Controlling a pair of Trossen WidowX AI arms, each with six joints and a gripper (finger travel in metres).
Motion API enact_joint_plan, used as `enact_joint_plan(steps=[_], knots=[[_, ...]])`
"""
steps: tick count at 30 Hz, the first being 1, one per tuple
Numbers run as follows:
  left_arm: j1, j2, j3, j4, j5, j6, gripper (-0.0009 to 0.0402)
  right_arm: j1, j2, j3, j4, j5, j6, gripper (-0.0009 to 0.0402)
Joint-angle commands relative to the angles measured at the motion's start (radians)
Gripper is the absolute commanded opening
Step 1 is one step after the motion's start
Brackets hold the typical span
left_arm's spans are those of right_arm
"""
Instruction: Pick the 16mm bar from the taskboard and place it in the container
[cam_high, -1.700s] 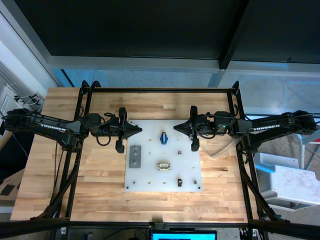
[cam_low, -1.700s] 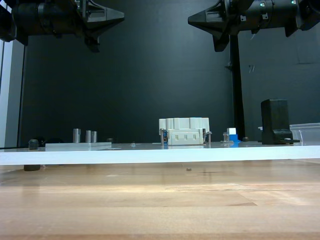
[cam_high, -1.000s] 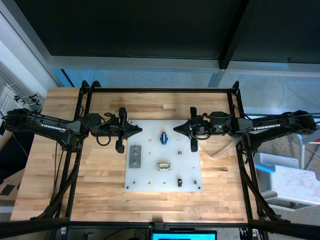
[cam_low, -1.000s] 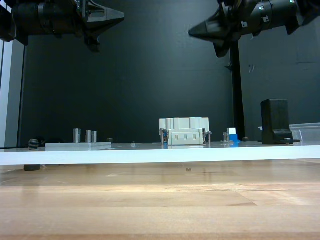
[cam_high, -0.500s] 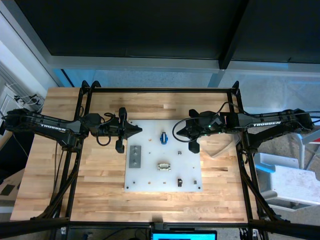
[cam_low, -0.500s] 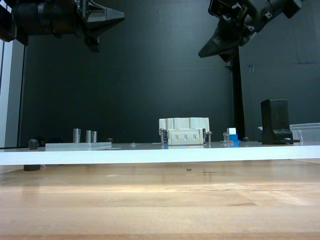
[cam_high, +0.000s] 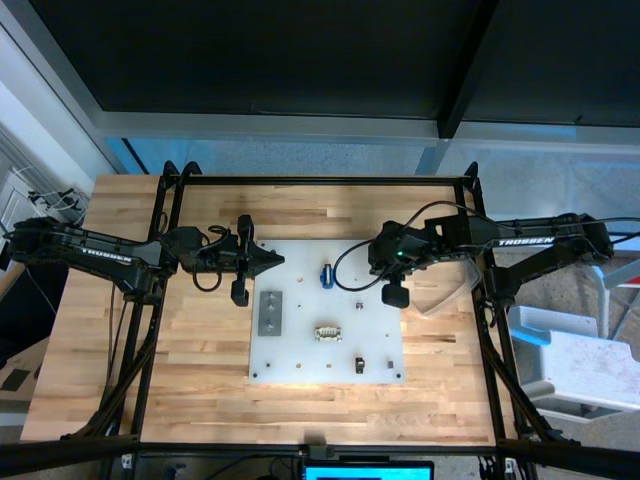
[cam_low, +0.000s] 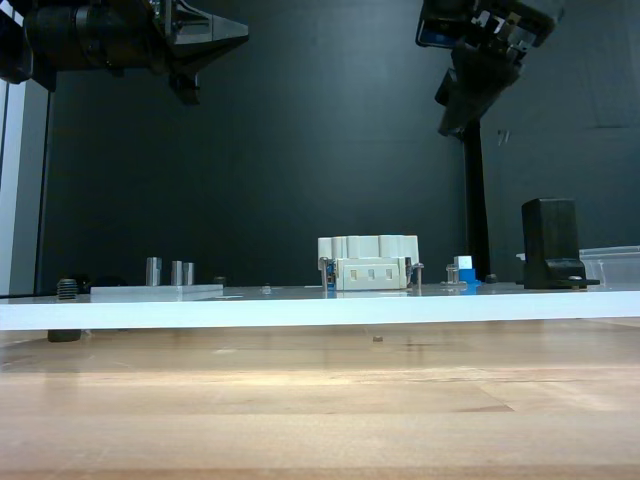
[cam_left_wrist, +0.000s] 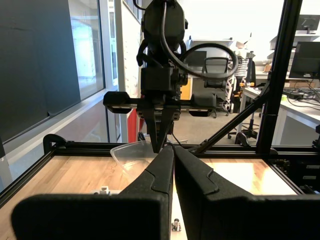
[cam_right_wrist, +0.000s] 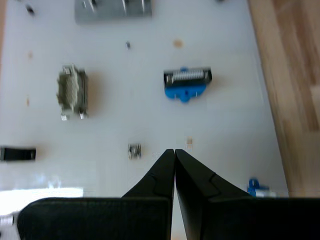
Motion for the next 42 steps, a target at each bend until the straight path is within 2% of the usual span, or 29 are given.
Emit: enact_joint_plan(steps=[1,14,19,28,38,42], knots=[[0.000,0.000,0.000,0.000,0.000,0.000,0.0000,0.003,0.028,0.033,-0.080,-0.002,0.014,0.0000],[0.000,0.000,0.000,0.000,0.000,0.000,0.0000,0.021,0.096,0.095,-0.305,-0.009,0.048,0.0000],[0.000,0.000,0.000,0.000,0.000,0.000,0.0000,0.039,0.111,0.098,-0.325,-0.011,0.049,0.0000],[0.000,0.000,0.000,0.000,0.000,0.000,0.0000,0.098,0.111,0.098,-0.325,-0.011,0.091,0.0000],[0.000,0.000,0.000,0.000,0.000,0.000,0.0000,0.202,0.135,0.098,-0.326,-0.008,0.189,0.0000],[0.000,0.000,0.000,0.000,0.000,0.000,0.0000,0.225,0.148,0.098,-0.327,-0.008,0.224,0.0000]])
